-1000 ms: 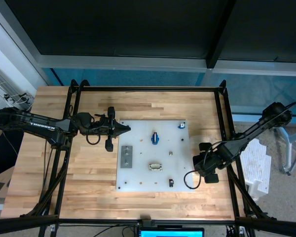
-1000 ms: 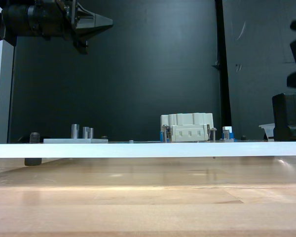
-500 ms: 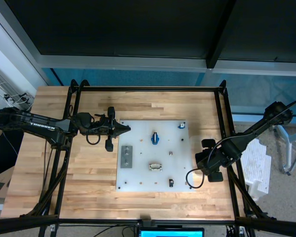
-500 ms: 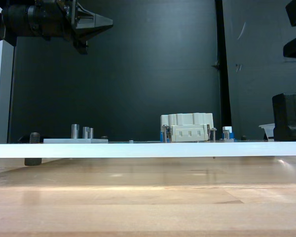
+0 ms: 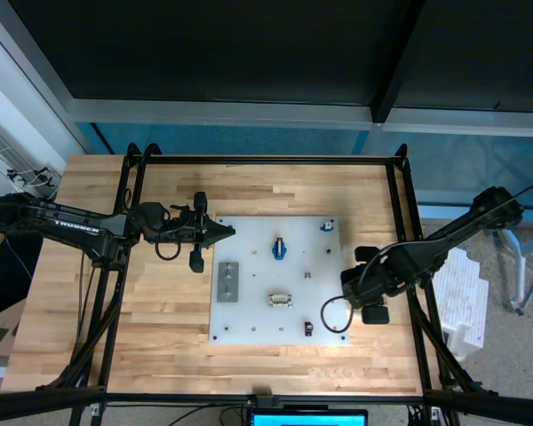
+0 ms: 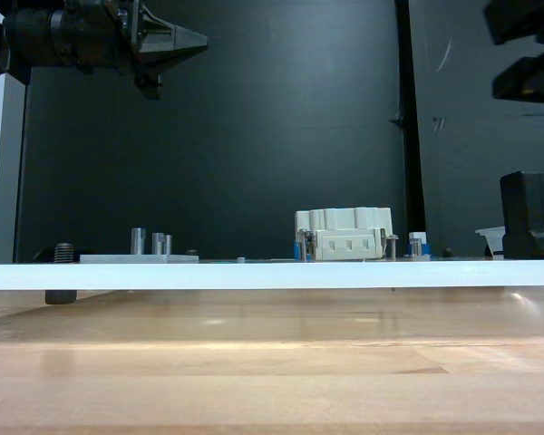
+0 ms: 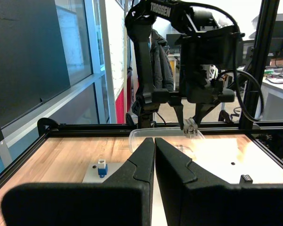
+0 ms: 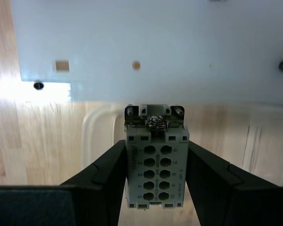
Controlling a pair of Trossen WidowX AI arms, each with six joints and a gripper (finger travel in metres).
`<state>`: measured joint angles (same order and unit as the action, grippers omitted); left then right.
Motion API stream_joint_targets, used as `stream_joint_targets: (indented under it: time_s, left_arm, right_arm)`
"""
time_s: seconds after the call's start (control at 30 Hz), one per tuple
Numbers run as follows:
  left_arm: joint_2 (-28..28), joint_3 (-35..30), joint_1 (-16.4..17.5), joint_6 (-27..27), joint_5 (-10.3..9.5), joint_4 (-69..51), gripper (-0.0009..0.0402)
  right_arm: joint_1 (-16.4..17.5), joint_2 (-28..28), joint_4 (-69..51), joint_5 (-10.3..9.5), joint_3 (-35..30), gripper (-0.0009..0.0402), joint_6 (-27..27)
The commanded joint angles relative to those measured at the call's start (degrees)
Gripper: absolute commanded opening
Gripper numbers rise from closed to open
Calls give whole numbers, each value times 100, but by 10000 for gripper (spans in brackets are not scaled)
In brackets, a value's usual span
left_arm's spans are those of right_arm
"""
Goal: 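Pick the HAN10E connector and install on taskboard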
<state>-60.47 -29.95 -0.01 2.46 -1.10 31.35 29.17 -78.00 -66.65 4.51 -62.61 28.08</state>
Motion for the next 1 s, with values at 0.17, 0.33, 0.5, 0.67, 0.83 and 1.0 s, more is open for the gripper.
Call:
stream_joint_targets:
  time_s: [0.17,0.33,0.5,0.67,0.83,1.0]
  left_arm:
    - [-2,0,2,0,0,0,1]
    - [-2,0,0,0,2,2,1]
    - [-2,0,0,0,2,2,1]
    - [-2,0,0,0,0,2,1]
    - [-2,0,0,0,0,2,1]
    - [-2,0,0,0,2,2,1]
  right_arm:
    - [-420,-1078,-24,-2,-1054,25,-247]
    - [-629,-1856,-31,0,-1928,25,-376]
    - [-787,-2559,-199,-2,-2710,25,-463]
    - [-907,-3126,-332,-2,-3381,25,-588]
    - [-1003,-3519,-448,-2,-3847,25,-614]
    - [-1091,-3821,-564,-2,-4181,25,-708]
